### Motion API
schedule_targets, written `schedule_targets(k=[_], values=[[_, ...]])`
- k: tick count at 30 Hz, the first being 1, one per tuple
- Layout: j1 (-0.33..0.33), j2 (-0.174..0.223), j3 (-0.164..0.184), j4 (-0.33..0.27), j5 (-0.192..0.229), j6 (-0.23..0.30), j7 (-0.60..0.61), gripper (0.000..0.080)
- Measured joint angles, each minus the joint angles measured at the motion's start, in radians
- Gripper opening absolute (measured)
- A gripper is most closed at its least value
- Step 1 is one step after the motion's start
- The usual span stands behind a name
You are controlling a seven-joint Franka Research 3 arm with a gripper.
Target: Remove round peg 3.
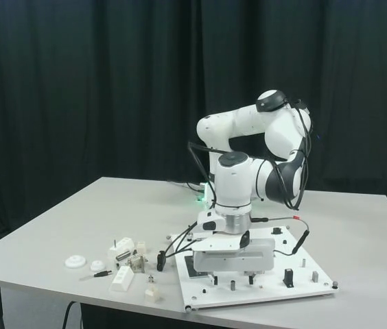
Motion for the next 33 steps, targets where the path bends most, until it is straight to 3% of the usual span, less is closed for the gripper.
schedule_targets(k=[33], values=[[0.0,0.0,0.026,-0.001,-0.004,0.052,0.015,0.079]])
